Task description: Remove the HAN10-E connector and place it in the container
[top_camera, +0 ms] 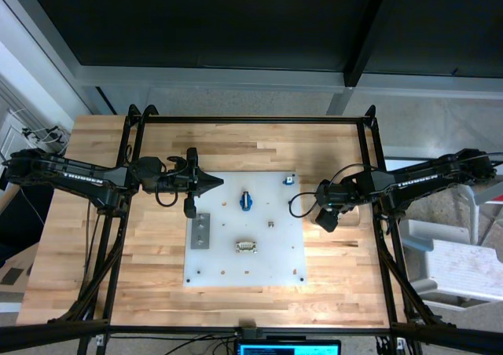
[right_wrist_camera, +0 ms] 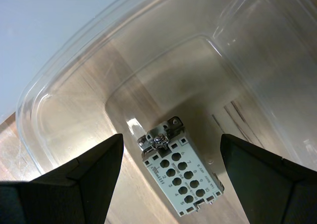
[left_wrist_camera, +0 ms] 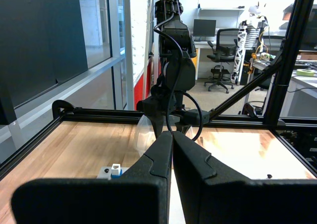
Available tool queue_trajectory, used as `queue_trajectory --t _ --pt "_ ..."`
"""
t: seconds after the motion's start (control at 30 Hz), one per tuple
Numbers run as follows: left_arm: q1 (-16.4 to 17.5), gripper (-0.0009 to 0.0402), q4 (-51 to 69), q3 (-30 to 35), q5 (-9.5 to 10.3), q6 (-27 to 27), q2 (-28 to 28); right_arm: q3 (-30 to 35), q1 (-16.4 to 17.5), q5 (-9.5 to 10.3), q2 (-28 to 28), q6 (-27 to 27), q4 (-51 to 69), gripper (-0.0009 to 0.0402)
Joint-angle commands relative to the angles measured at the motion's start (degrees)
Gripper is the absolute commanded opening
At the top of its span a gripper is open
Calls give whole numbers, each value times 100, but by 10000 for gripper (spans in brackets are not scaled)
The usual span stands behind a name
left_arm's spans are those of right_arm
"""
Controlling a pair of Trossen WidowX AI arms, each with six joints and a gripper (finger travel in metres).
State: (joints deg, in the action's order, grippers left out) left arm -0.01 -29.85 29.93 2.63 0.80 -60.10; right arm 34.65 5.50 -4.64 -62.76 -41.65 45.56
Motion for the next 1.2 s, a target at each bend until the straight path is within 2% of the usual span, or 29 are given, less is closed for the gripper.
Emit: queue_trajectory --t 0.03,0.47,0.63,1.2 --pt "2 0 -2 2 0 0 0 0 0 35 11 -4 111 275" --pt "0 0 -2 2 0 0 0 0 0 35 205 -11 153 275" --pt "2 0 -2 2 0 0 -2 0 0 162 262 -7 181 275" --pt "2 0 -2 2 0 0 0 0 0 164 269 -9 179 275"
